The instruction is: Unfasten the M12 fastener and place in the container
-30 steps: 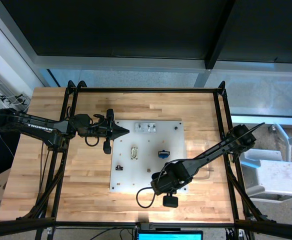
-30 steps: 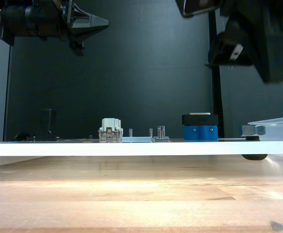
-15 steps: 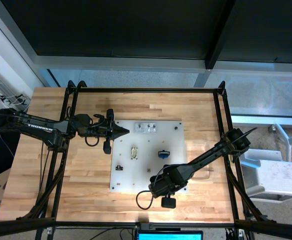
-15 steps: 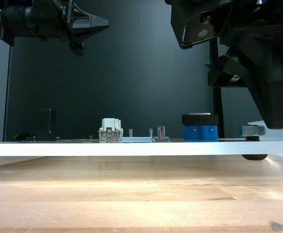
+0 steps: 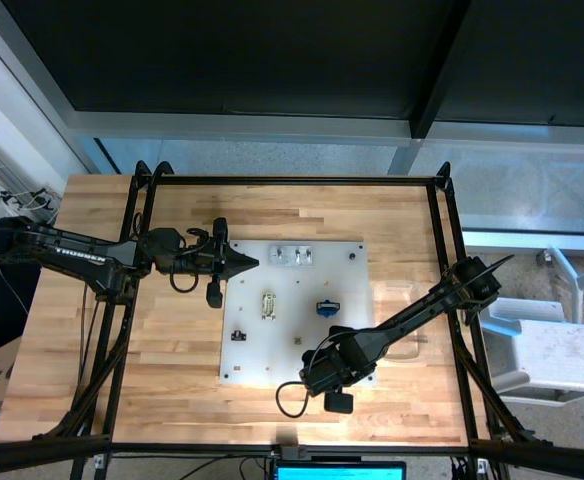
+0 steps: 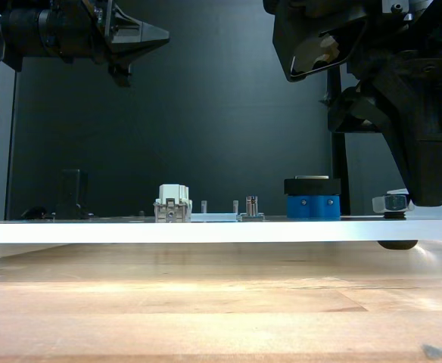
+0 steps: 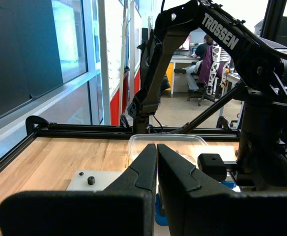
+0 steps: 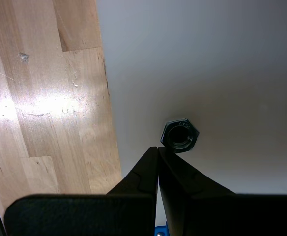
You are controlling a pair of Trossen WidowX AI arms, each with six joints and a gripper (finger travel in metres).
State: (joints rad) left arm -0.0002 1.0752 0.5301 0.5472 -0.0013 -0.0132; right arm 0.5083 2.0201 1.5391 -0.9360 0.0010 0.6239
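Note:
The M12 fastener (image 8: 180, 135) is a small silver hex nut on the white board (image 8: 222, 73). In the low view the nut (image 6: 389, 203) sits on its stud, with a sliver of black showing beneath it. My right gripper (image 8: 157, 148) is shut with nothing in it, tips just beside the nut and low over the board; in the low view the right gripper (image 6: 431, 198) overlaps the nut's right side. From above, the right arm (image 5: 337, 368) hides the nut. The clear container (image 5: 409, 347) lies right of the board. My left gripper (image 5: 255, 263) is shut and hovers high.
A blue connector block (image 5: 326, 308) and a beige connector (image 5: 268, 305) stand mid-board, with a silver post (image 6: 251, 204) between them in the low view. A small black post (image 5: 352, 254) marks the board's far right corner. The black frame rails ring the table.
The right arm has come down from high above to just over the board, and its shut tips now stand beside the nut. The left arm has not moved.

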